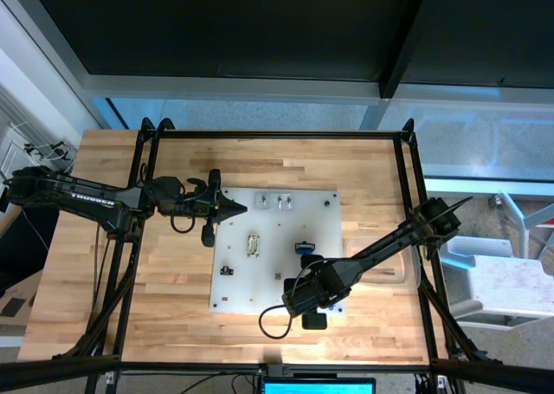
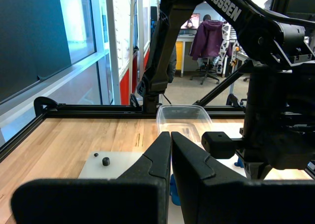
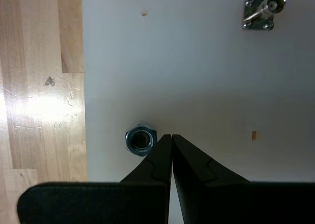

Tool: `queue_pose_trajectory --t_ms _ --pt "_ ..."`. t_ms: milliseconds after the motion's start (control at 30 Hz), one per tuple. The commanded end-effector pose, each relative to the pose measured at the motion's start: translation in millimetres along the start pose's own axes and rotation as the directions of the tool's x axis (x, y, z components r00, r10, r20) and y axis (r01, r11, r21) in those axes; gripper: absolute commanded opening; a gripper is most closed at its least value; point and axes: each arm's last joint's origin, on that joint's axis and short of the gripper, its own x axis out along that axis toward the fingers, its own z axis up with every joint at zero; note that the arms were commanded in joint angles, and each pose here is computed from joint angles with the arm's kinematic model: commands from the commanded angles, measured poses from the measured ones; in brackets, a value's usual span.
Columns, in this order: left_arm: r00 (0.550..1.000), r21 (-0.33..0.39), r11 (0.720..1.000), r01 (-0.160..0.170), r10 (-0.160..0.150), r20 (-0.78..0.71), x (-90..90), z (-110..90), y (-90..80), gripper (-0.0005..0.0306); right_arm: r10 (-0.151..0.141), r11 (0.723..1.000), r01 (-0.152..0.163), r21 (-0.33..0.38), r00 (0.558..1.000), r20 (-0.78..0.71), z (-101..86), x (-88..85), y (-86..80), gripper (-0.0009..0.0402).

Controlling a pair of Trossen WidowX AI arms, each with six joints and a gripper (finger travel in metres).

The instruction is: Pick the M12 fastener and fasten on the M12 threads

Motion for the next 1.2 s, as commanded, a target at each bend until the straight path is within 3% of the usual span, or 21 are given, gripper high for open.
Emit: queue_pose_trajectory --t_ms 33,167,200,267,333,367,400,633,800,833,900,1067,1200 --pt "1.0 0.0 1.0 0.0 0.0 0.0 0.1 0.1 0.0 0.0 0.0 1.0 0.0 0.002 1.0 -0.002 -1.0 1.8 -0.1 0.0" --pt "1.0 0.0 1.0 0.0 0.0 0.0 0.1 0.1 0.0 0.0 0.001 1.0 -0.001 0.001 1.0 -0.007 -1.5 1.7 -0.1 0.0" --pt "1.0 0.0 1.0 0.0 0.0 0.0 0.1 0.1 0.0 0.0 0.014 1.0 -0.014 0.001 1.0 -0.016 -1.8 1.7 0.1 0.0" --pt "1.0 0.0 1.0 0.0 0.0 0.0 0.1 0.1 0.0 0.0 0.083 0.997 -0.083 0.0 0.995 -0.057 -3.2 1.6 2.0 0.0" --pt "1.0 0.0 1.0 0.0 0.0 0.0 0.1 0.1 0.1 0.0 0.186 0.982 -0.187 0.001 0.976 -0.112 -4.8 -0.9 4.5 0.0" --pt "1.0 0.0 1.0 0.0 0.0 0.0 0.1 0.1 0.0 0.0 0.225 0.974 -0.227 0.0 0.965 -0.136 -5.3 -2.4 5.5 0.0" --pt "1.0 0.0 1.0 0.0 0.0 0.001 0.1 0.1 0.0 0.0 0.245 0.969 -0.248 0.002 0.958 -0.152 -5.6 -3.6 6.0 0.0" --pt "1.0 0.0 1.0 0.0 0.0 0.0 0.1 0.1 0.0 0.0 0.242 0.97 -0.245 0.004 0.956 -0.164 -7.6 -10.7 4.3 0.0" --pt "1.0 0.0 1.0 0.0 0.0 0.002 0.1 0.2 0.1 0.0 0.227 0.973 -0.229 0.001 0.963 -0.144 -7.1 -15.3 3.3 0.0" --pt "1.0 0.0 1.0 0.0 0.0 0.001 0.1 0.1 0.1 0.0 0.212 0.977 -0.214 -0.001 0.968 -0.131 -6.6 -16.7 2.8 0.0" --pt "1.0 0.0 1.0 0.0 0.0 -0.001 0.1 0.0 0.0 0.0 0.17 0.985 -0.171 0.003 0.98 -0.101 -5.3 -19.7 1.4 0.0" --pt "1.0 0.0 1.0 0.0 0.0 0.0 0.1 0.1 0.0 0.0 0.016 0.999 -0.016 0.032 1.0 -0.011 -2.3 -21.7 -3.2 0.0" --pt "1.0 0.0 1.0 0.0 0.0 0.001 0.1 0.1 0.0 0.0 -0.04 0.998 0.039 0.057 0.999 0.001 -2.3 -13.5 -3.8 0.0"
